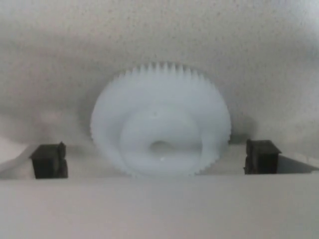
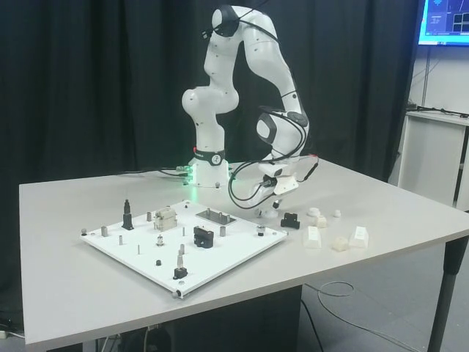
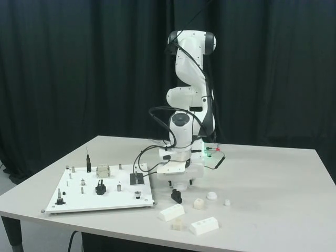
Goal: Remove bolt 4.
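In the wrist view a white toothed gear [image 1: 160,119] lies flat on the grey table. My gripper [image 1: 155,159] is open, and its black fingertips [image 1: 49,160] stand wide apart on either side of the gear without touching it. In the room views the gripper [image 2: 275,202] [image 3: 176,177] hangs low over the table just beside the white board [image 2: 242,246] [image 3: 105,206], not over it. The gear [image 3: 181,186] shows under the hand. Several small bolts and pegs stand on the board; I cannot tell which is bolt 4.
A small black part [image 2: 291,219] [image 3: 176,197] lies next to the gripper. White blocks [image 2: 313,237] [image 3: 204,225] and small white round pieces [image 2: 315,213] [image 3: 211,196] are scattered beyond it. The arm's base [image 2: 207,172] stands behind the board.
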Controlling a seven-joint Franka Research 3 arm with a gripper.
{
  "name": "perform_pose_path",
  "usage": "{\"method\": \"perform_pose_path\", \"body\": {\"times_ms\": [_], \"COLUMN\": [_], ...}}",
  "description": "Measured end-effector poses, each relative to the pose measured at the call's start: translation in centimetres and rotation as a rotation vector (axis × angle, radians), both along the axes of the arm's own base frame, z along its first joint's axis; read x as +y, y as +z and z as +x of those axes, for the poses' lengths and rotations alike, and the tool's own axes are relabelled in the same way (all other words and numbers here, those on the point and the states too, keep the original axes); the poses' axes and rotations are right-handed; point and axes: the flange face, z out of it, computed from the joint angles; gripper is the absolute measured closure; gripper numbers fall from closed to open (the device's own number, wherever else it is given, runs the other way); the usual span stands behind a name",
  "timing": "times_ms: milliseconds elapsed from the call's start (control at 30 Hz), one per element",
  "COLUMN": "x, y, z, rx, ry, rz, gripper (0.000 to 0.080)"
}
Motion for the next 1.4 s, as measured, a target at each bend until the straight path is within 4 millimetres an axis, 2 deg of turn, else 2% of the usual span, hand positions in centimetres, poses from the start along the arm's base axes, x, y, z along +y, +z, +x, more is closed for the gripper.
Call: {"method": "perform_pose_path", "body": {"times_ms": [233, 833, 1400], "x": [0.1, 0.2, 0.1], "y": [1.1, 6.2, 7.6], "z": [0.3, 1.1, 1.3], "rx": [0.010, -0.002, -0.023], "ry": [-0.008, -0.007, -0.008], "rz": [0.003, 0.017, 0.023], "gripper": [0.0005, 0.0003, 0.0003]}}
